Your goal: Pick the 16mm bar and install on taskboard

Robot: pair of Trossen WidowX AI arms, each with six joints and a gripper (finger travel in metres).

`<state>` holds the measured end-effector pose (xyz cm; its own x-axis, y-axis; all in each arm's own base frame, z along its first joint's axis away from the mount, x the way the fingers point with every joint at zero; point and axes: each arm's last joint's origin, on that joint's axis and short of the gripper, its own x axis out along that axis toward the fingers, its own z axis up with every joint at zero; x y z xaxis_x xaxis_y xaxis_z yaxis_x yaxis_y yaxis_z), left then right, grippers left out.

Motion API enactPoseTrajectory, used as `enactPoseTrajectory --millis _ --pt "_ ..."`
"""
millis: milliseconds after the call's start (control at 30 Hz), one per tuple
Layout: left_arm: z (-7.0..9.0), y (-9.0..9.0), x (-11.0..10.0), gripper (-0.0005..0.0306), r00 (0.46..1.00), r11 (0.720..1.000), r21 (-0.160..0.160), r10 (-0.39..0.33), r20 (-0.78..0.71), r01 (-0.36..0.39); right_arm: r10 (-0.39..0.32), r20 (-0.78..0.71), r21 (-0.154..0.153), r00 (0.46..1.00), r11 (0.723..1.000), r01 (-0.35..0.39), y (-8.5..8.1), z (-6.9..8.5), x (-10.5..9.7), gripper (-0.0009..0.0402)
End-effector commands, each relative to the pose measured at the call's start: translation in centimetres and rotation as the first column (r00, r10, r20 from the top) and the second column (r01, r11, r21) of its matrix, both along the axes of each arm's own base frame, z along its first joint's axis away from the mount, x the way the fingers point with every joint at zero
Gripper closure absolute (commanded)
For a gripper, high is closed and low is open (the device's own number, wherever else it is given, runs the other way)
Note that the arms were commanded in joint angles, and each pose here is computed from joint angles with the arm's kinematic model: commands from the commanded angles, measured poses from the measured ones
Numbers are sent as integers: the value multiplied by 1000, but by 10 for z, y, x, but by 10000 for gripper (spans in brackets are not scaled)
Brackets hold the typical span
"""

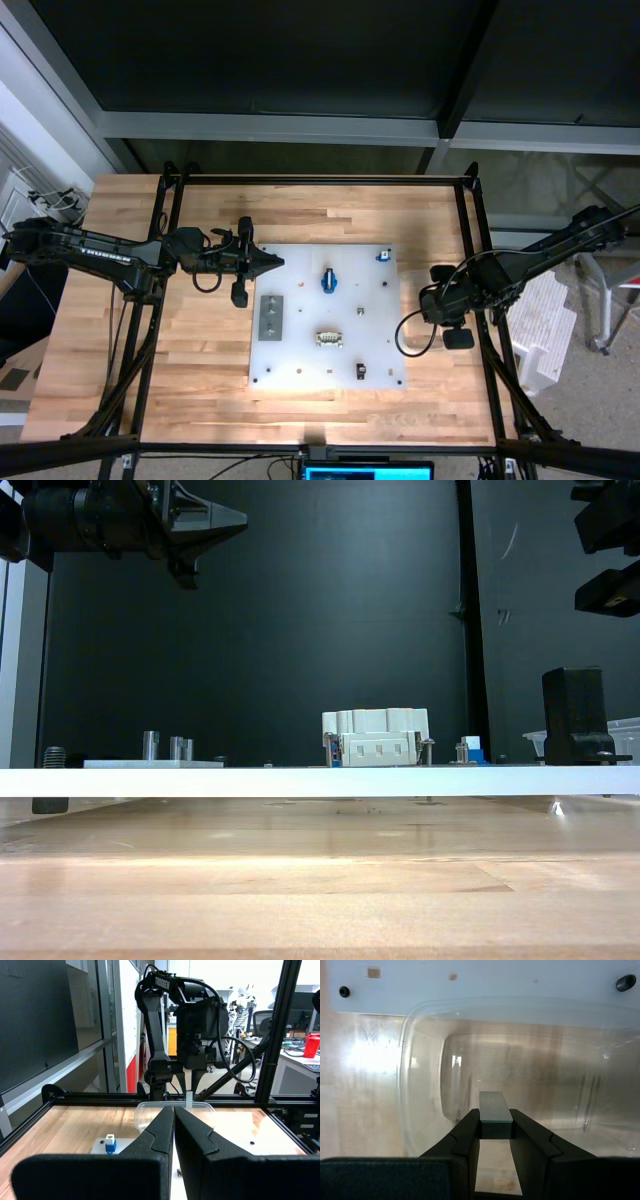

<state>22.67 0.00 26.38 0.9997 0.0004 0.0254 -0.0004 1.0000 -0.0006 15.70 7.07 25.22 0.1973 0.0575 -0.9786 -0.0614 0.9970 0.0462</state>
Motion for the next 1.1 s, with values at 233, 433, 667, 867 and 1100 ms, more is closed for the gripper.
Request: enactPoseTrajectory --millis 233,433,667,867,1100 --pt "0 0 0 300 1000 1000 0 0 1 0 -66 -23 3 998 998 66 5 -2 4 393" --pt "0 0 0 300 1000 1000 0 0 1 0 -86 -29 -12 996 996 86 21 5 22 393" --pt "0 0 0 300 1000 1000 0 0 0 0 -74 -44 -23 996 997 73 49 8 45 393" --pt "0 0 0 300 1000 1000 0 0 0 0 -69 -47 -20 997 997 68 69 9 64 393" --pt "0 0 0 300 1000 1000 0 0 1 0 -59 -53 -24 997 998 57 89 4 80 393"
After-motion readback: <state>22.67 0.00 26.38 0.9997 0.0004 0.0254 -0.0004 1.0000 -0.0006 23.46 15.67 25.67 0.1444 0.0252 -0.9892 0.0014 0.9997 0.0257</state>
